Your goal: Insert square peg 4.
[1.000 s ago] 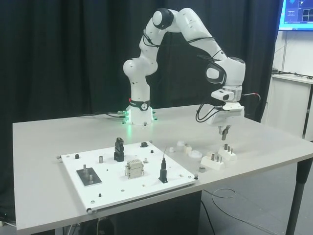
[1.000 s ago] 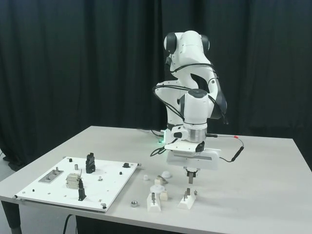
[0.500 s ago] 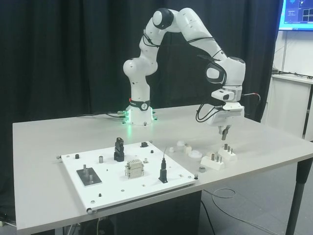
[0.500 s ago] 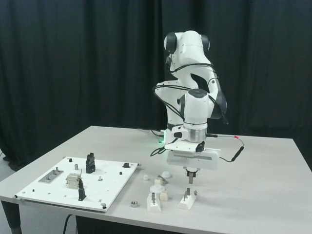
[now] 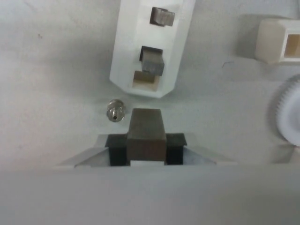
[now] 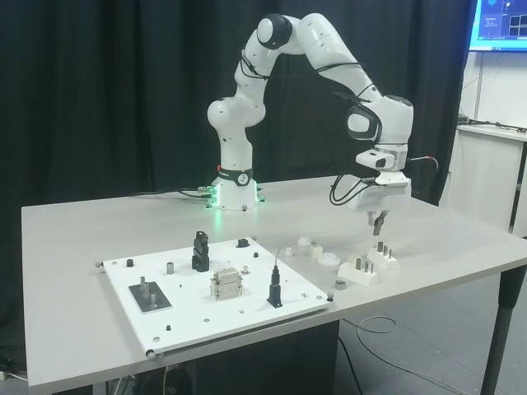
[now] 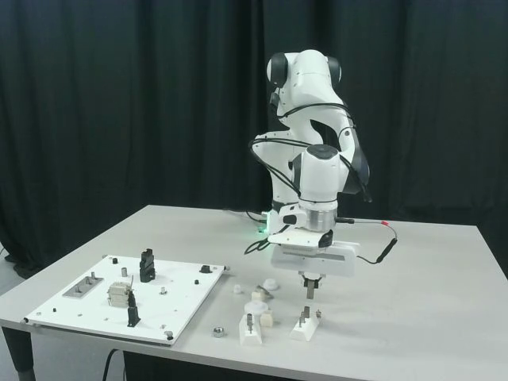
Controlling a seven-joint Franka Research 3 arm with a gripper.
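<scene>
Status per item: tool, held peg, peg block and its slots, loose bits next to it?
tool: shut on the square peg, above the table, not yet at the block.
square peg: held between the fingers, not inserted.
white peg block: on the table; nearest square hole empty.
two seated pegs: standing in the block's other slots.
small metal stud: loose on the table beside the block.
white gear: lying flat on the table.
</scene>
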